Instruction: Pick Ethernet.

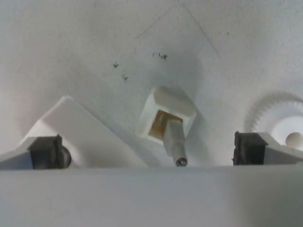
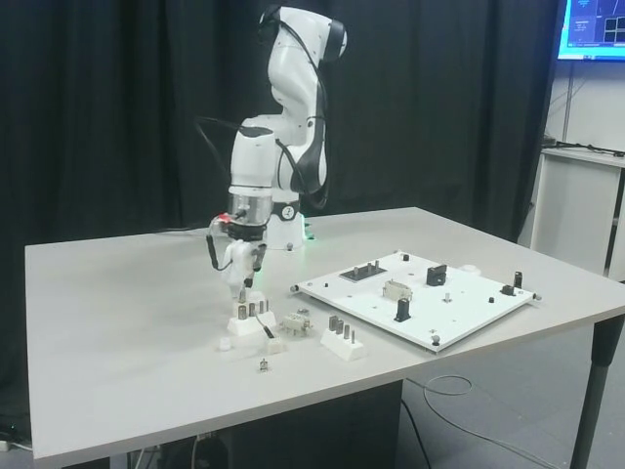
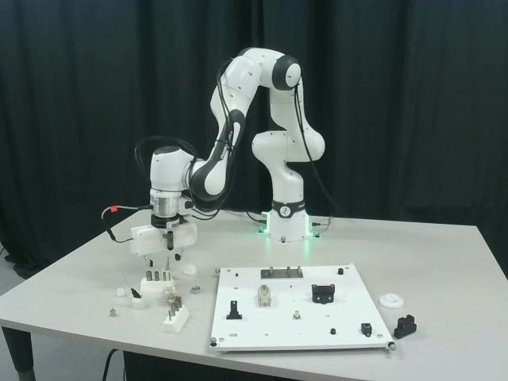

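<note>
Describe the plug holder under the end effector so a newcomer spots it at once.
On the grey table, beside the white board, a cluster of small white parts lies under the end effector. The holder is the open-faced cube with a plug sticking out of it. Its neighbours are a flat wedge and a toothed gear.

The gripper (image 3: 163,258) hangs above a cluster of small holders (image 3: 156,286) near the table's (image 2: 117,293) front corner, with the board (image 3: 298,305) beside them and the arm's base (image 3: 287,226) behind.
</note>
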{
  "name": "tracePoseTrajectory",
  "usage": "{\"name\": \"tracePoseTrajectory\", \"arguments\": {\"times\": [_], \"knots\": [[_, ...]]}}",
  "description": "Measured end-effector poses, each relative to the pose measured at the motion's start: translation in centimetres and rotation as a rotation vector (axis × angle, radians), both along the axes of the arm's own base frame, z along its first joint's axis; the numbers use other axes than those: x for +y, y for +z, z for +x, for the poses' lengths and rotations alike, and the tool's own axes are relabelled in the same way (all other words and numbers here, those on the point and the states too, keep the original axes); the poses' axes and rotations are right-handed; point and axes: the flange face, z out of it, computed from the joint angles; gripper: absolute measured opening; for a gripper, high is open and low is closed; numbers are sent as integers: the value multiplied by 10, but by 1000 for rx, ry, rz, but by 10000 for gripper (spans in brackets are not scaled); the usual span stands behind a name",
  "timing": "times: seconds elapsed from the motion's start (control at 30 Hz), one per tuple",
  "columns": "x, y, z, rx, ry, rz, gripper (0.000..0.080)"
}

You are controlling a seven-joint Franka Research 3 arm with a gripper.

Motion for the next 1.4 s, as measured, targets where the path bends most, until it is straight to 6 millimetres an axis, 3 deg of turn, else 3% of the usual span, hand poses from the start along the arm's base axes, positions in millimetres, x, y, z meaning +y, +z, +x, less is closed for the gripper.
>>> {"name": "tracePoseTrajectory", "arguments": {"times": [0.83,1.4], "knots": [[9,-6,-1,45,47,-48,800],[10,-11,-9,10,-57,-3,800]]}}
